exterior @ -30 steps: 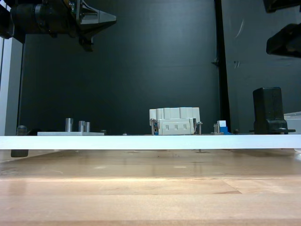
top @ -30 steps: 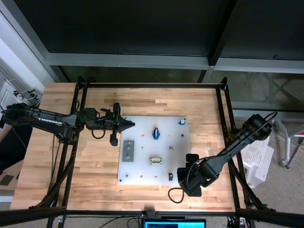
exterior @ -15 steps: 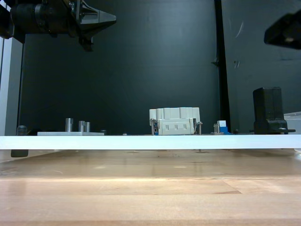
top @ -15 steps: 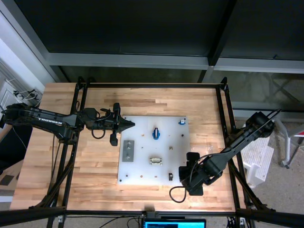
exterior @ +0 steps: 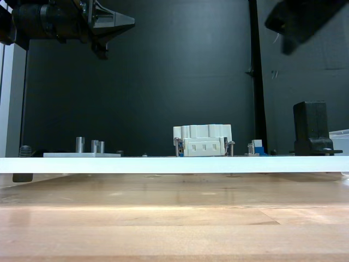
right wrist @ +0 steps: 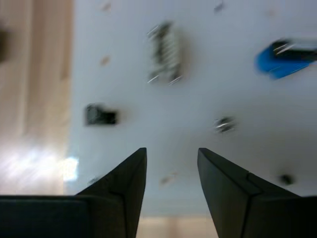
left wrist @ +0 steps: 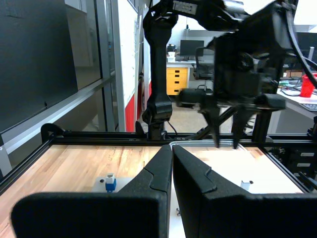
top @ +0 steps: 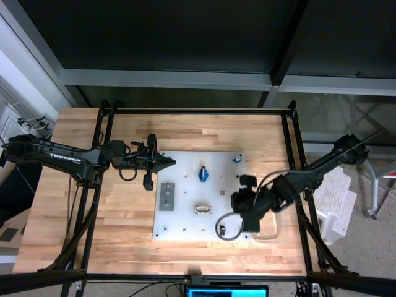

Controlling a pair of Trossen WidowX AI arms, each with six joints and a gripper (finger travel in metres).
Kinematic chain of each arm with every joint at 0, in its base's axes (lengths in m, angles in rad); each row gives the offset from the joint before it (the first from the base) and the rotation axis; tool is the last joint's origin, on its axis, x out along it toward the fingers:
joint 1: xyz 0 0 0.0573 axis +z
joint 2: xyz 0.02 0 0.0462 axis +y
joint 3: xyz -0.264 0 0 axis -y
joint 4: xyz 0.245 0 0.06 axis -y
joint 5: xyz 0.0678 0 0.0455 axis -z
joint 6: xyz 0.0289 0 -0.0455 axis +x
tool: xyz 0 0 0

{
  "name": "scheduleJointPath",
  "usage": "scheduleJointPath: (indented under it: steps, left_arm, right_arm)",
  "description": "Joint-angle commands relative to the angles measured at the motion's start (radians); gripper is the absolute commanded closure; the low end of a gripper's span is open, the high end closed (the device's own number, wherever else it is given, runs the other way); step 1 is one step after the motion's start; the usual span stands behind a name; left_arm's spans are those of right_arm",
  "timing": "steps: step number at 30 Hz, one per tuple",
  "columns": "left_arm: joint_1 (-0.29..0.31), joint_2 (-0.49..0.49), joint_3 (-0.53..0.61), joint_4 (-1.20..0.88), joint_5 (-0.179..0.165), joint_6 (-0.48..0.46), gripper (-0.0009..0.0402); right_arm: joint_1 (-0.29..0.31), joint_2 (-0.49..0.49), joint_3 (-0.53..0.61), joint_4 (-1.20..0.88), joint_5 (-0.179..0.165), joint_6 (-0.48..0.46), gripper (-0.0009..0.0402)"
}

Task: Pick the 16mm bar and install on taskboard

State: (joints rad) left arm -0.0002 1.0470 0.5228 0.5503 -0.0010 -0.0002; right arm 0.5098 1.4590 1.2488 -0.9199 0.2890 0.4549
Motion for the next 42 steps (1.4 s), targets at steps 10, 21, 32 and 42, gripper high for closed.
scheduleJointPath:
  steps: [10,21,32,42]
  left_arm:
    - [0.000,0.000,0.000,0.000,0.000,0.000,0.0393]
    - [0.000,0.000,0.000,0.000,0.000,0.000,0.0393]
    - [0.000,0.000,0.000,0.000,0.000,0.000,0.0393]
    - [0.000,0.000,0.000,0.000,0.001,0.000,0.0393]
  right_arm:
    - [-0.148,-0.209,-0.224,0.320,0.004,-0.184,0.0344]
    - [-0.272,-0.370,-0.417,0.668,0.000,-0.343,0.0390]
    - [-0.378,-0.447,-0.553,0.996,-0.078,-0.422,0.0393]
    - [-0.476,-0.478,-0.645,1.204,-0.201,-0.446,0.0393]
